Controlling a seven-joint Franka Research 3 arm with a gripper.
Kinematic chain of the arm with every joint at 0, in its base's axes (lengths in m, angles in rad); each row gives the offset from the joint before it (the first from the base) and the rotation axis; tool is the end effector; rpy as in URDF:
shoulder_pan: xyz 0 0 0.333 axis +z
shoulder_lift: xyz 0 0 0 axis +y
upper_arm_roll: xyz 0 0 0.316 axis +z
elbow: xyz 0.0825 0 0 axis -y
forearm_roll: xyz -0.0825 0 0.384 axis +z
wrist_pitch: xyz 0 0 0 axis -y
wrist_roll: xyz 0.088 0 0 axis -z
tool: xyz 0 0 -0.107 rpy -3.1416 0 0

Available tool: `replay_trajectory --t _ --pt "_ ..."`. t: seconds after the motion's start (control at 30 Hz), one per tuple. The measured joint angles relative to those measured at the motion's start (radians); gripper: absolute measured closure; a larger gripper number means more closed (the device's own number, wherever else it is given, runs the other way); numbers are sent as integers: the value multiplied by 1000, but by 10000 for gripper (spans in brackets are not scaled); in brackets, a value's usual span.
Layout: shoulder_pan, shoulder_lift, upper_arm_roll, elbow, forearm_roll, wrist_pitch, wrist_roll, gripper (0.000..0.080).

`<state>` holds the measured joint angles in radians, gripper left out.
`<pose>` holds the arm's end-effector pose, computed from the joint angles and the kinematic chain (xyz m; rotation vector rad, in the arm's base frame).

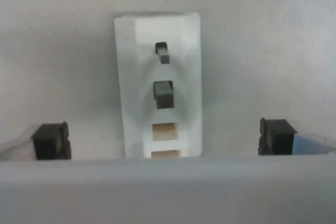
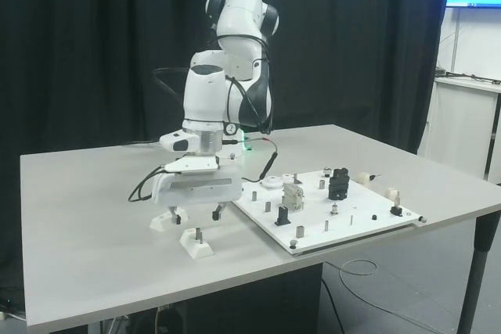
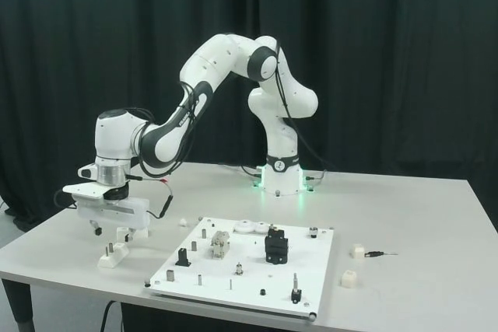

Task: Pick square peg 2.

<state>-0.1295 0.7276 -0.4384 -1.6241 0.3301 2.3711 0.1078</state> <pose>0.6130 -0.3366 0.2347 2.8376 -1.1842 0.1375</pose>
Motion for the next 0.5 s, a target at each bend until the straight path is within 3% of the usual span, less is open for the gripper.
replay_trajectory --t 0.5 --pt "-5 30 0 36 14 -25 -2 3"
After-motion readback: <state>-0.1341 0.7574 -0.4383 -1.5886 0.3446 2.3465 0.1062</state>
